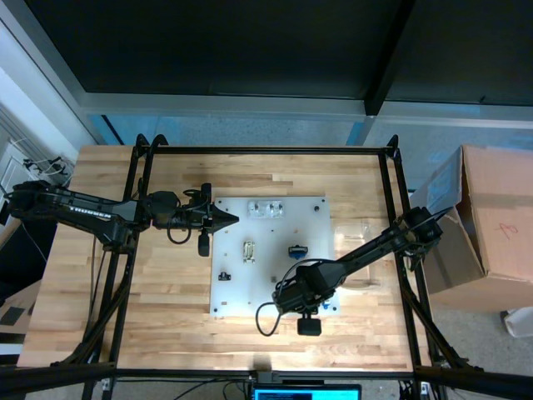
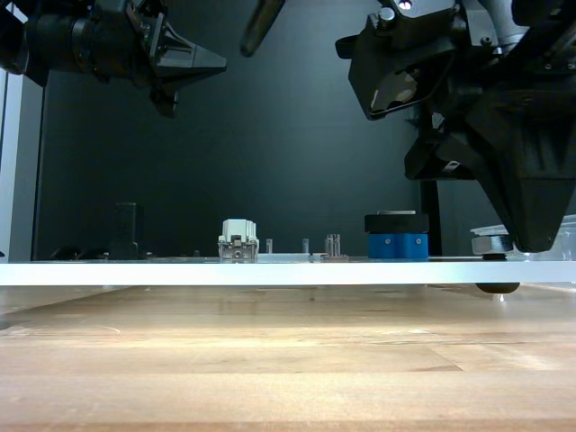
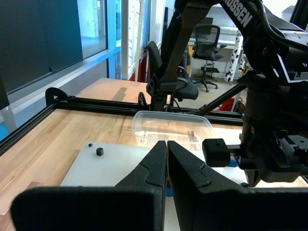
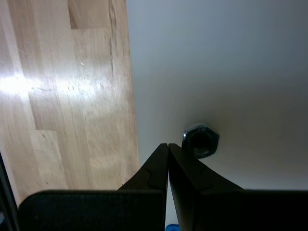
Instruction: Unfasten the M12 nut and place it in the container
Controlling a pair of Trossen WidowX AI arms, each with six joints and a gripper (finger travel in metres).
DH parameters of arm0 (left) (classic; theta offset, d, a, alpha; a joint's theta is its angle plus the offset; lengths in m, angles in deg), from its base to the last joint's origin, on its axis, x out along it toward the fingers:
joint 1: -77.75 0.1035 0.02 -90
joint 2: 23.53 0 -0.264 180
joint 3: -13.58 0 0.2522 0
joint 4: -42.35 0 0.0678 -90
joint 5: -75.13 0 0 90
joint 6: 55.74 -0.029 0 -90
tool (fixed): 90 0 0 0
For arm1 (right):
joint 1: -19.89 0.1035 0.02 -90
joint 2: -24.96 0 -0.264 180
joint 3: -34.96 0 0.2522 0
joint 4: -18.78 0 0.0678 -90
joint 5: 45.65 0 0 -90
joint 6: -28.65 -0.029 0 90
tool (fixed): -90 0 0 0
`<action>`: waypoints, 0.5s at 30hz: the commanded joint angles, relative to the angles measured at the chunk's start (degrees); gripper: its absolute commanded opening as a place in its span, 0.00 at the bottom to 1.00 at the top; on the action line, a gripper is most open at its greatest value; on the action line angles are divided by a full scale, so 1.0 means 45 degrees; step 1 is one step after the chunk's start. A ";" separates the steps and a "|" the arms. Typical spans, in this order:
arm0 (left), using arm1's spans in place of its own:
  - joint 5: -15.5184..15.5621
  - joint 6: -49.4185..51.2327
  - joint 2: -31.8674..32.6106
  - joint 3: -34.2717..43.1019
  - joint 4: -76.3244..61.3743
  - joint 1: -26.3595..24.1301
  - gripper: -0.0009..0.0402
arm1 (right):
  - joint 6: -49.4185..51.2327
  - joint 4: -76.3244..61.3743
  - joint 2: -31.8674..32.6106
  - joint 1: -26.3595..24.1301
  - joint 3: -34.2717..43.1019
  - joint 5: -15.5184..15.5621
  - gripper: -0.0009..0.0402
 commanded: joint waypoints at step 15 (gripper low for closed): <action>-0.0005 0.0000 0.0000 0.0005 0.0000 0.0005 0.02 | -0.1496 -0.2191 -0.0515 -0.0063 0.0437 -0.2890 0.02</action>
